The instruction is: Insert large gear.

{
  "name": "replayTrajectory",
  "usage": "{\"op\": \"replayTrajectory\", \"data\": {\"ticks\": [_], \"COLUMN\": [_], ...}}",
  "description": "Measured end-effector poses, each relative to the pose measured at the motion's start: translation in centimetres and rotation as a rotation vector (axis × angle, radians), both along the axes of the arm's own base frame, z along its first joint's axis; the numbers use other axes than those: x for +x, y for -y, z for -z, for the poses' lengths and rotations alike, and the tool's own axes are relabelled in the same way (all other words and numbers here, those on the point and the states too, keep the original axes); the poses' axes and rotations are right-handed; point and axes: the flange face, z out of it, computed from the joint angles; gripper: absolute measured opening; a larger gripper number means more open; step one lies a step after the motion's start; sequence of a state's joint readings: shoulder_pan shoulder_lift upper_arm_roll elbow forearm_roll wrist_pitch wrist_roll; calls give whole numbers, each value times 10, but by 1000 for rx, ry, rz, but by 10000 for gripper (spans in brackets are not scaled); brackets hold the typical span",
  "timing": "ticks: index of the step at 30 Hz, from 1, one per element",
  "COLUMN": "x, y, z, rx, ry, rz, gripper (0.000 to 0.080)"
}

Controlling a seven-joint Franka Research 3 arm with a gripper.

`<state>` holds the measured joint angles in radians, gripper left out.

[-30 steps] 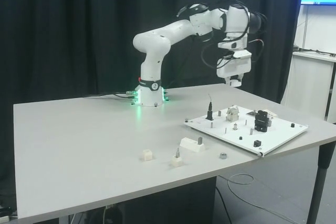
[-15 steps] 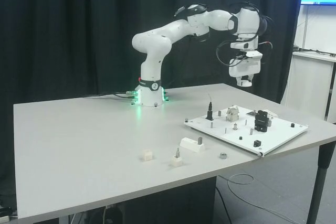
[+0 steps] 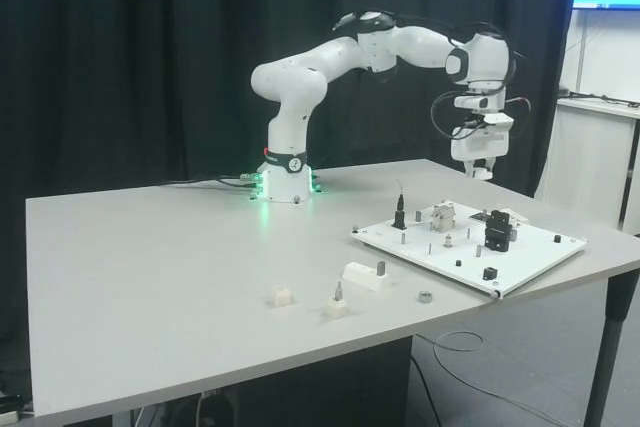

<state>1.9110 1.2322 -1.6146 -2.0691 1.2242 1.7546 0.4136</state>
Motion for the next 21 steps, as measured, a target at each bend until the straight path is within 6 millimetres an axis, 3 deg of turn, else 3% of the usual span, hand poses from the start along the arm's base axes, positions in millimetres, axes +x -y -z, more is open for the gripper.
{"op": "replayTrajectory", "data": {"ticks": [21], "x": [-1], "y": [-31], "z": [39], "rx": [8], "ry": [1], "rz": [16], "gripper": [594]}}
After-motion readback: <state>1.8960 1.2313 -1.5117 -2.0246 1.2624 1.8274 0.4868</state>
